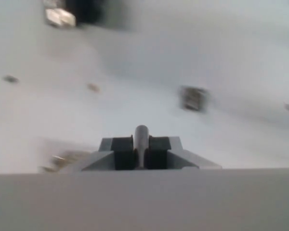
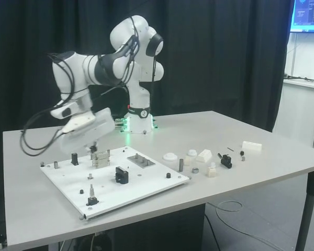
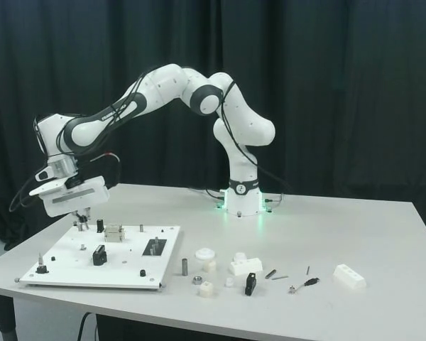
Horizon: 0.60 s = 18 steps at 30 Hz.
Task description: Place round peg 2.
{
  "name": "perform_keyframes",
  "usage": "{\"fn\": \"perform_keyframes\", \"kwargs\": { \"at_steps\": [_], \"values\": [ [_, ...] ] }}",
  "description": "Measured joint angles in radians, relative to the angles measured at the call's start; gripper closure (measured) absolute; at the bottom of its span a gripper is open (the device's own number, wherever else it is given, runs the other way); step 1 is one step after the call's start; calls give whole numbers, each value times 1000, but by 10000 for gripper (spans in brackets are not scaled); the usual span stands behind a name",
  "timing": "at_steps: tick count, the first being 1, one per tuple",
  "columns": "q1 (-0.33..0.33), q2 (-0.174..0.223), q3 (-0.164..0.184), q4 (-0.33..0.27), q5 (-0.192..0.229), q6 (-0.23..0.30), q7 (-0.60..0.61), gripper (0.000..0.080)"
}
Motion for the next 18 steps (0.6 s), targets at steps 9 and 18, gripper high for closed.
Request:
{"fn": "perform_keyframes", "kwargs": {
  "at_steps": [9, 18],
  "values": [
    [88, -29, -1, -18, 12, -116, 99, 741],
    [221, -81, -1, -109, 32, -153, 210, 741]
  ]
}}
